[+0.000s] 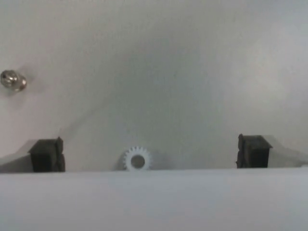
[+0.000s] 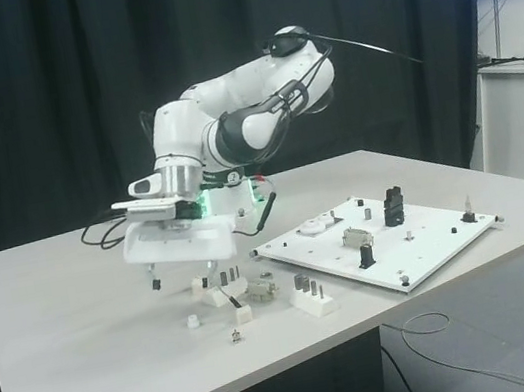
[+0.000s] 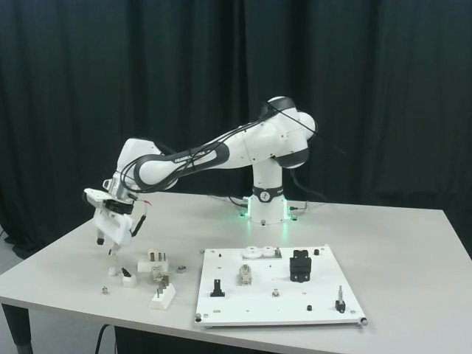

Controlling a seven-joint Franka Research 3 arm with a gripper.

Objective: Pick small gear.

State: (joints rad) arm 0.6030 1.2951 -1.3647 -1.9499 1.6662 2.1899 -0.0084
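Gripper wide open above small gear, fingertips on both sides, not touching; so placed probably for descending and closing.

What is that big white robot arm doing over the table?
The white robot arm is leaning down over the grey table to get a small gear, a little white toothed wheel. Its gripper hangs just above the gear with the fingers wide open, one on each side. It has not grabbed the gear, which lies flat on the table. Other small parts and a white board sit nearby.
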